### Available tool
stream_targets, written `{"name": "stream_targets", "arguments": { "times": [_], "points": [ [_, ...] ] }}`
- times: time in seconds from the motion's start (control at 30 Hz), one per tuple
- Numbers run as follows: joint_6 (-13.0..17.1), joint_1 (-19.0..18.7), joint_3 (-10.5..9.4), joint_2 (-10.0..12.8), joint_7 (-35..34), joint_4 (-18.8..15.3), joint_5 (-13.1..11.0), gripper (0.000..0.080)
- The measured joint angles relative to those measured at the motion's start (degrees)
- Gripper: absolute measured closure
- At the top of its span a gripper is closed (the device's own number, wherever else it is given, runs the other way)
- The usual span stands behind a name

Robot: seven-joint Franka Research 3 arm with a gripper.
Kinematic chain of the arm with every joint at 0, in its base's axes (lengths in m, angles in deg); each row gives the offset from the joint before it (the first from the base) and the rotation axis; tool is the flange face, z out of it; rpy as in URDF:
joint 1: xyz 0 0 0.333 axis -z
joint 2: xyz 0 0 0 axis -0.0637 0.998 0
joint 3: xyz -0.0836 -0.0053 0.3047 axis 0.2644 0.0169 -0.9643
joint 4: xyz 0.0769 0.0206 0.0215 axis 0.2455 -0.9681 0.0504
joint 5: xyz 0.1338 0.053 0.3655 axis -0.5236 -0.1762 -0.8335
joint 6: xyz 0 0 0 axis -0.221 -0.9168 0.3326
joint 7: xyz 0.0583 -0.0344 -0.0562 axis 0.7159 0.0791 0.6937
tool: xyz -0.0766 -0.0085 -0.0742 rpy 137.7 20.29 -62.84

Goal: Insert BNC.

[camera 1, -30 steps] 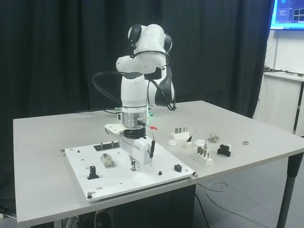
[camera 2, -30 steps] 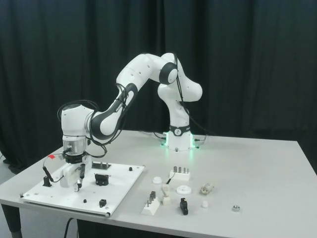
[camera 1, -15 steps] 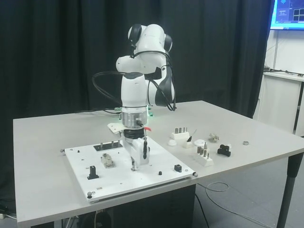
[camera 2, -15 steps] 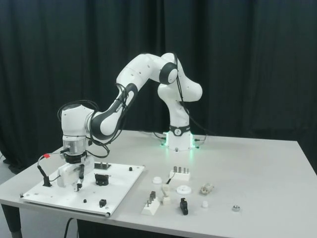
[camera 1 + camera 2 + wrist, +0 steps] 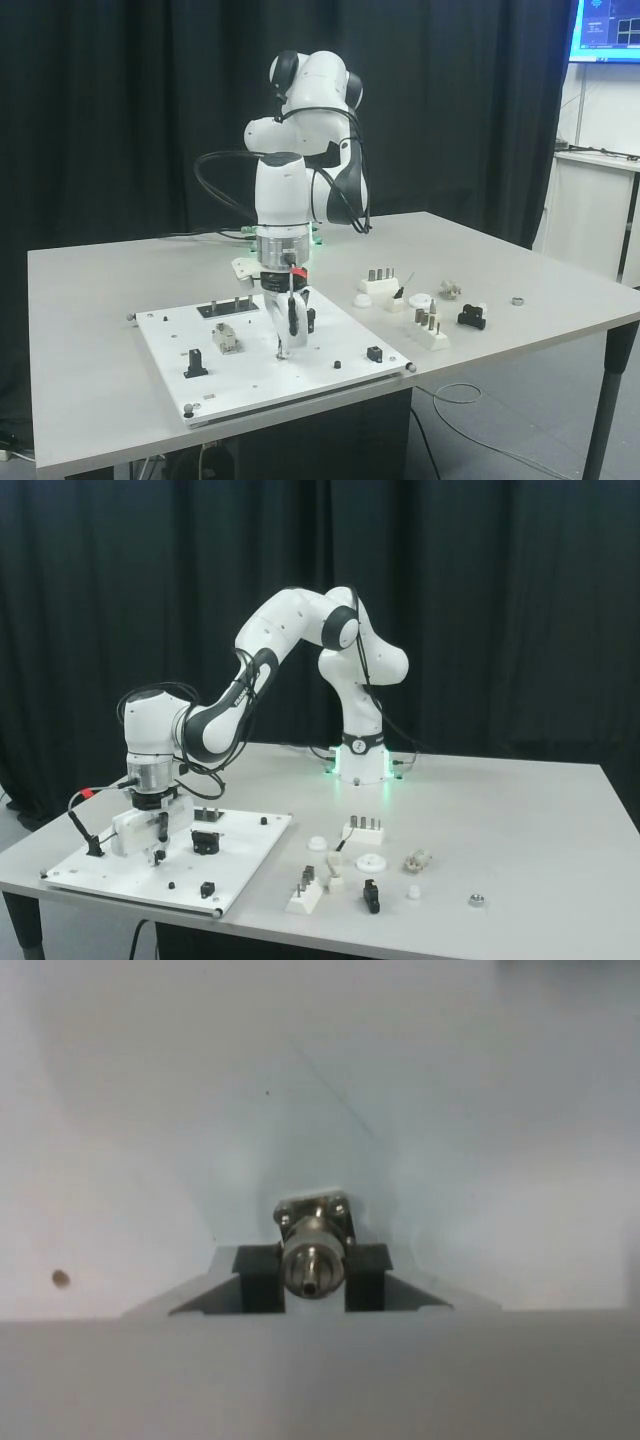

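My gripper [image 5: 313, 1282] is shut on the metal BNC connector [image 5: 313, 1256], which sits between the two black fingers [image 5: 260, 1278] and points down at the white board [image 5: 180, 1160]. In the first room view the gripper [image 5: 283, 343] hangs straight down over the middle of the white board [image 5: 300, 385], with the BNC connector [image 5: 281, 351] at its tip, just at the board's surface. The second room view shows the gripper [image 5: 156, 852] low over the white board [image 5: 110, 880]. Whether the connector touches the board cannot be told.
On the board stand a black bracket [image 5: 195, 364], a grey socket block [image 5: 226, 338] and a small black part [image 5: 374, 353]. Loose parts lie on the grey table beside it: a white pin holder [image 5: 378, 288], another holder [image 5: 430, 330], a black piece [image 5: 471, 317].
The hand has turned about its vertical axis over the same spot on the board, swinging its cable and wrist plate around. The connector stays in the fingers.
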Motion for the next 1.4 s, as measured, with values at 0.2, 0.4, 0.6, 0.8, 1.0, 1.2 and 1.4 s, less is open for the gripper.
{"name": "stream_targets", "arguments": {
  "times": [0.2, 0.4, 0.6, 0.8, 1.0, 1.2, 1.4],
  "points": [
    [0.04, -0.01, 0.00, 0.00, -2.64, 0.00, 0.00, 0.0677],
    [0.08, -0.01, 0.00, 0.00, -4.58, 0.00, 0.00, 0.0677],
    [0.20, -0.03, 0.00, 0.03, -7.19, 0.00, 0.00, 0.0677],
    [0.25, -0.03, 0.00, 0.04, -8.51, 0.00, -0.01, 0.0677],
    [0.30, -0.03, 0.00, 0.04, -10.21, 0.00, -0.04, 0.0677],
    [0.35, -0.03, 0.00, 0.05, -12.38, 0.00, -0.04, 0.0677],
    [0.40, -0.03, 0.01, 0.05, -13.83, -0.01, -0.07, 0.0677]
  ]
}}
